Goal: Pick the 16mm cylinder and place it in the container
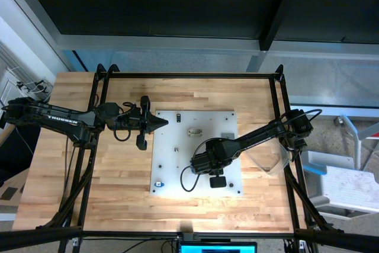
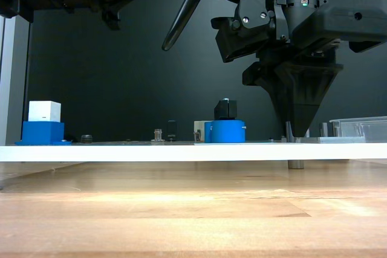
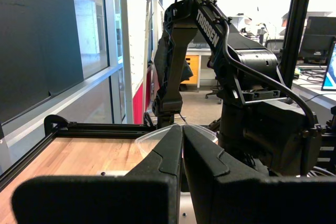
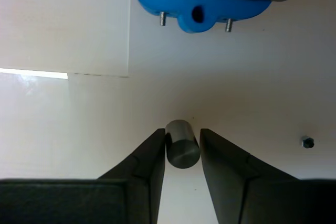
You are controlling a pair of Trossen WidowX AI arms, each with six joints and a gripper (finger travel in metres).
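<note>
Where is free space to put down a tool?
The table is bare between the white board and its near edge. Crowded: right gripper at the 16mm cylinder, container beside; left gripper over the board's left edge.

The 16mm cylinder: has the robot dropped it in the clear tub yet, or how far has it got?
Done: the right gripper is down on the white board, fingers flanking the 16mm cylinder. In hand: the grip, seemingly closed, nothing lifted yet. Still to do: carrying it to the container beside the board. The left gripper hangs shut above the board's left edge.
</note>
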